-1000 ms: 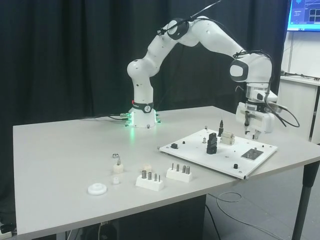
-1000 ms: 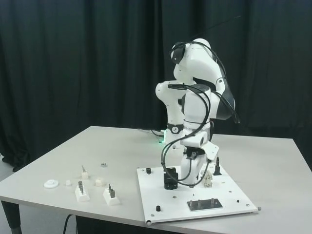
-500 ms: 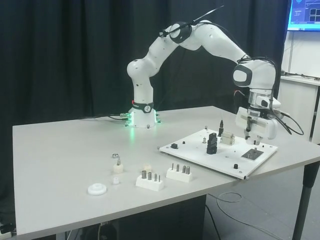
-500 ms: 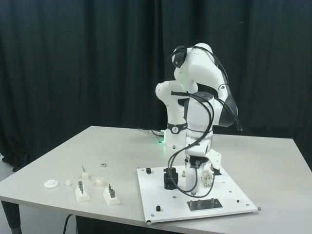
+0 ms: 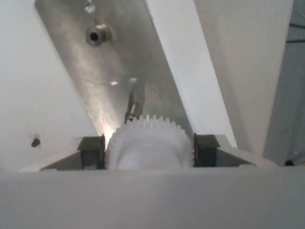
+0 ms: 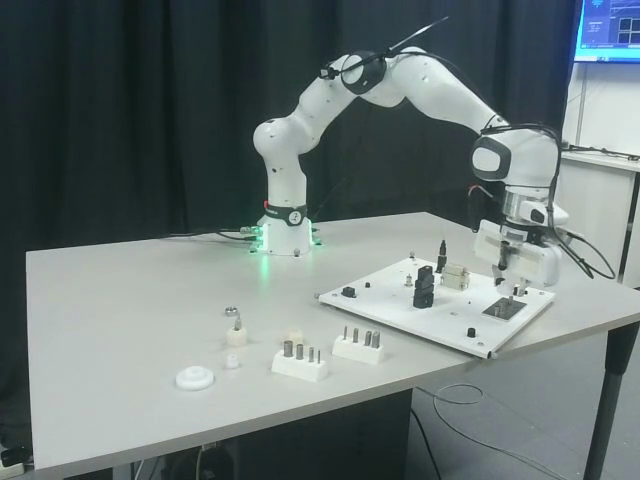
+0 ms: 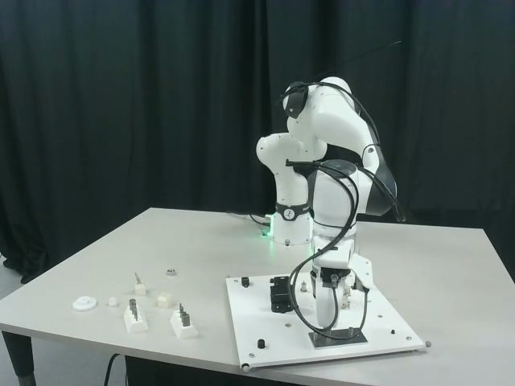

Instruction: Insert medium gear.

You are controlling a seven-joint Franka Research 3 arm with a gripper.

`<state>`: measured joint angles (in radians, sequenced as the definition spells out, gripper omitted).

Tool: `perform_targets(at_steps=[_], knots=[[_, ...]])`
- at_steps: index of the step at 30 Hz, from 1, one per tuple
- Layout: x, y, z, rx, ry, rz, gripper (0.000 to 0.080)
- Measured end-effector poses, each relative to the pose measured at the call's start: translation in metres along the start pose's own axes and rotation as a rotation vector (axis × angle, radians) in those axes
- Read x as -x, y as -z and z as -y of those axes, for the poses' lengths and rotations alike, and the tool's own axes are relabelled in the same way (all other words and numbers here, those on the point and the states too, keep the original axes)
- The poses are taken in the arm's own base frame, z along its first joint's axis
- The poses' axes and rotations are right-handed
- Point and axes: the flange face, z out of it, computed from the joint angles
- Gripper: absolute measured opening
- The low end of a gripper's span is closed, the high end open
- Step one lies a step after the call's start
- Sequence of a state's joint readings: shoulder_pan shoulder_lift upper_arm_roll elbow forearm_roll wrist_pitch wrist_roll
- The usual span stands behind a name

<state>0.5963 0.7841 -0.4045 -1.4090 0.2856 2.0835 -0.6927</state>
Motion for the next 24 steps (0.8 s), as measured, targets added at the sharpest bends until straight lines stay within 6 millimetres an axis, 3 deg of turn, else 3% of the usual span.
perform_targets(at_steps=[24], knots=[[-0.01, -0.018, 0.016, -0.014, 0.03, 0.001, 0.0397]])
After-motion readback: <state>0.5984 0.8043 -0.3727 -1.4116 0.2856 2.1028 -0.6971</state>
